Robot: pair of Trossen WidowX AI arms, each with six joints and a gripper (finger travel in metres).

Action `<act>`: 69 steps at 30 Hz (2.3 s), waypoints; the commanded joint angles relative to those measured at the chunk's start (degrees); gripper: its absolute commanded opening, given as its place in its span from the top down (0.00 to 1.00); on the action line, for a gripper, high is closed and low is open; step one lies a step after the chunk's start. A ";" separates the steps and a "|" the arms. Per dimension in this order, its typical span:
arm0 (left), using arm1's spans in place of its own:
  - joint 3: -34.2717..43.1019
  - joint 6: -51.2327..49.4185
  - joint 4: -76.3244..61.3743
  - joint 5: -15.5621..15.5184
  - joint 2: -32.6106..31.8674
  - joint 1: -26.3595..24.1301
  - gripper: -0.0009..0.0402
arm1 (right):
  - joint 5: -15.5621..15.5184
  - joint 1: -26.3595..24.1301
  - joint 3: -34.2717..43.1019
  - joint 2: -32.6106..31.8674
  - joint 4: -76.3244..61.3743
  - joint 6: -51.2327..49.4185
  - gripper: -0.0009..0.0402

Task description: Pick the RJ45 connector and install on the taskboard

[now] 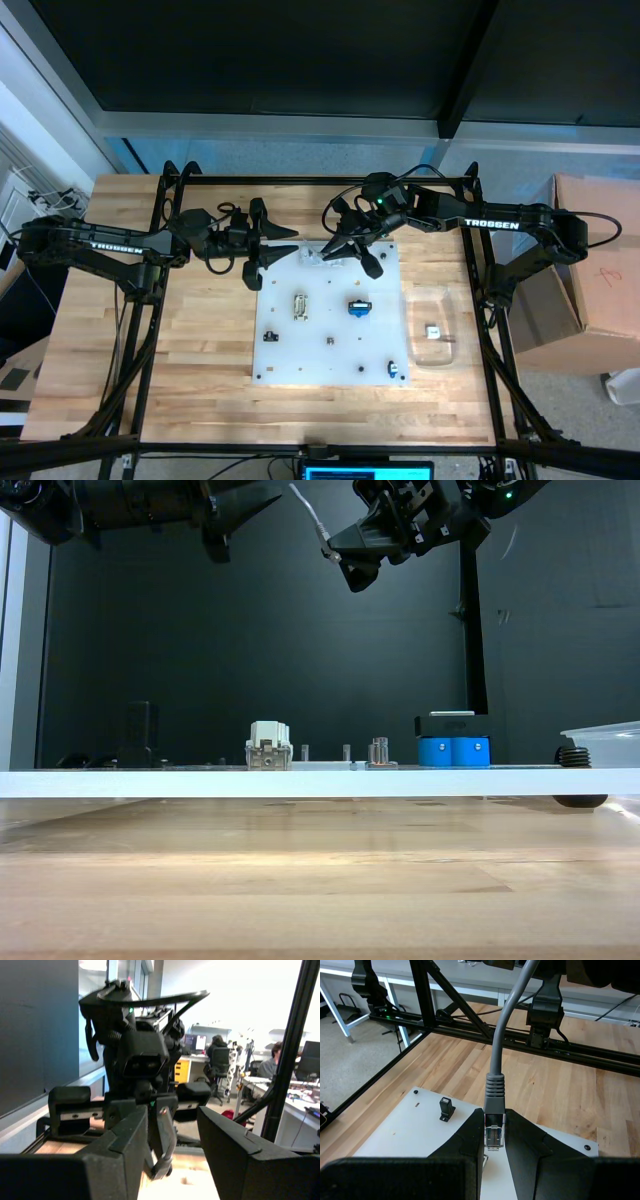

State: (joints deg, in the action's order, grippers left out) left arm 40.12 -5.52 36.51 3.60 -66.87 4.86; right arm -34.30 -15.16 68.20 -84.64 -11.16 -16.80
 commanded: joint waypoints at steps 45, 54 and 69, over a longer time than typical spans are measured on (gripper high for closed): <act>4.63 -3.80 0.00 2.91 -7.80 0.00 0.97 | 0.28 0.02 -0.02 0.00 1.16 2.99 0.95; 4.63 -5.99 -0.15 2.40 -7.80 0.00 0.98 | 5.09 0.31 0.74 0.68 0.72 10.71 0.75; 4.63 -15.34 -5.60 -15.72 -7.80 -0.17 0.98 | 40.02 9.62 12.24 0.33 -23.17 15.08 0.53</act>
State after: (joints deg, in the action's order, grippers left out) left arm 44.75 -20.05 31.86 -10.24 -74.67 4.71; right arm 1.43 -6.66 79.07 -83.90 -32.40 -3.51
